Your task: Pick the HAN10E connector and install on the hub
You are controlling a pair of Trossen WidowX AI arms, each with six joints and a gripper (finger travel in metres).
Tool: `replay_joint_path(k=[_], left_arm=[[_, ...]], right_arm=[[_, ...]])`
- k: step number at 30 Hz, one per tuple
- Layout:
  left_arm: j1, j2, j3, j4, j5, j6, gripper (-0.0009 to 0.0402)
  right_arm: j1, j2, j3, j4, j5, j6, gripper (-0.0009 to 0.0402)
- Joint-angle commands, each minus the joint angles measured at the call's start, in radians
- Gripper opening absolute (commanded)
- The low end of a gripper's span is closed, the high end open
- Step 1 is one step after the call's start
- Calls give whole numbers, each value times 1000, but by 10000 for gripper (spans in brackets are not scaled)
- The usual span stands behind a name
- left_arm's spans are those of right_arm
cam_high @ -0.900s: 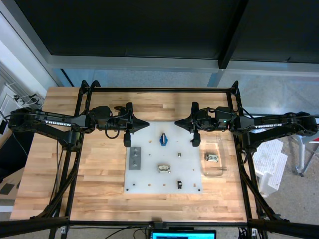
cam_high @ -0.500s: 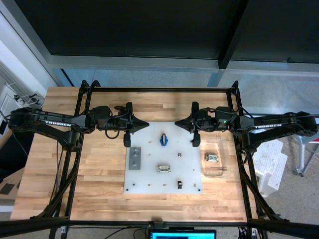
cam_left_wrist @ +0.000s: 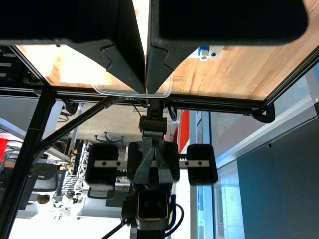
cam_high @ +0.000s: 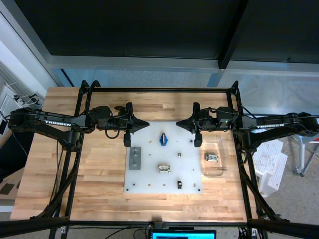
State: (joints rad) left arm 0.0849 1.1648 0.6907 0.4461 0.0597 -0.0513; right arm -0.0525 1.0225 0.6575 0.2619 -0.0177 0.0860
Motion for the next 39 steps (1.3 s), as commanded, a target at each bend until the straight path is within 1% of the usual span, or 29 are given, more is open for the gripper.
replay_joint_path(k=[1,4,6,8,12,15,16,17,23,26,28,29,31,32,36,39], left_arm=[[0,0,0,0,0,0,0],[0,0,0,0,0,0,0],[0,0,0,0,0,0,0],[0,0,0,0,0,0,0],[0,0,0,0,0,0,0],[0,0,0,0,0,0,0],[0,0,0,0,0,0,0],[0,0,0,0,0,0,0],[0,0,0,0,0,0,0],[0,0,0,0,0,0,0],[0,0,0,0,0,0,0],[0,0,0,0,0,0,0],[0,0,0,0,0,0,0],[0,0,0,0,0,0,0],[0,0,0,0,0,0,0],[0,0,0,0,0,0,0]], right_arm=[[10,-15,60,-241,-2,6,0],[37,-15,121,-460,0,6,0],[63,-11,160,-587,9,14,0],[94,-11,195,-704,39,27,0],[173,-11,246,-883,97,90,0],[237,-11,272,-982,118,142,0],[254,-11,280,-1012,132,156,0],[269,-11,287,-1045,134,172,0],[326,-11,311,-1234,121,274,0],[355,-11,315,-1310,118,308,0],[372,-11,315,-1349,103,334,0],[377,-11,315,-1365,93,343,0],[384,-5,315,-1394,92,357,0],[387,-5,315,-1408,85,365,1],[392,14,315,-1447,49,383,15],[394,33,315,-1460,47,401,37]])
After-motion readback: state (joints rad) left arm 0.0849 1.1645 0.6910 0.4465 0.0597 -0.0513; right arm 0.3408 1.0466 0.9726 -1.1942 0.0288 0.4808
